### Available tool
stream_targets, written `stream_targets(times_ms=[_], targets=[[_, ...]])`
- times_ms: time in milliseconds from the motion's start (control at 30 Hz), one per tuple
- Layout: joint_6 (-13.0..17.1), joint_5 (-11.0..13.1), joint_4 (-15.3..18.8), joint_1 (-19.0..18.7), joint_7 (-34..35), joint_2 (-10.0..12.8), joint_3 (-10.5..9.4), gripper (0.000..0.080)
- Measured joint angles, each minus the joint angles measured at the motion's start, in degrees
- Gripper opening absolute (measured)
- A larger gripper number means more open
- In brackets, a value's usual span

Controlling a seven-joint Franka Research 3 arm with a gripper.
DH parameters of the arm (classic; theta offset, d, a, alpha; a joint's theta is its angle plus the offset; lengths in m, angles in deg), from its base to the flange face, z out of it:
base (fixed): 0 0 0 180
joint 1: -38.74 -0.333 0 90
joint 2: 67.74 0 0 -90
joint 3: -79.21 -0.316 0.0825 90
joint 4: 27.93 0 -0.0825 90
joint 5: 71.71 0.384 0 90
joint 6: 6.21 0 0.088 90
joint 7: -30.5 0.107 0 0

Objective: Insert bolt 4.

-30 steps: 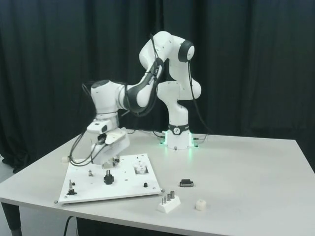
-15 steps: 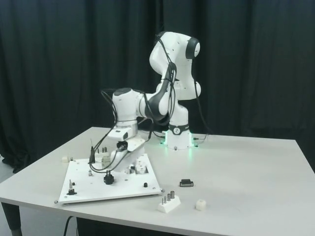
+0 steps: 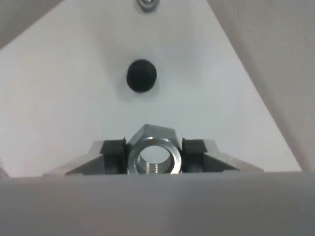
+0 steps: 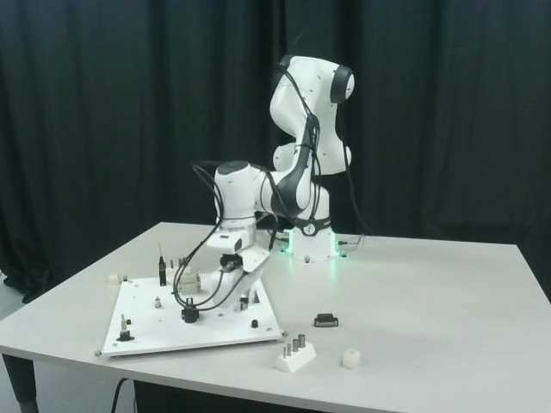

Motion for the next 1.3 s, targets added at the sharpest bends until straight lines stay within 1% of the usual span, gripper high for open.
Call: stream_targets(times_ms=[367,633,867,1000,1300], targets=[[3.7,0.0,1.7,0.0,0.0,0.0,-1.96,0.0239],[8.1,-0.1,3.8,-0.1,0.0,0.0,-3.62,0.0239],[11.0,-1.1,5.5,-0.6,0.1,0.0,-4.11,0.0239],[11.7,-2.0,5.9,-0.7,0.4,0.0,-4.29,0.0239],[12.0,-4.6,6.3,-0.7,1.4,0.0,-4.74,0.0239]])
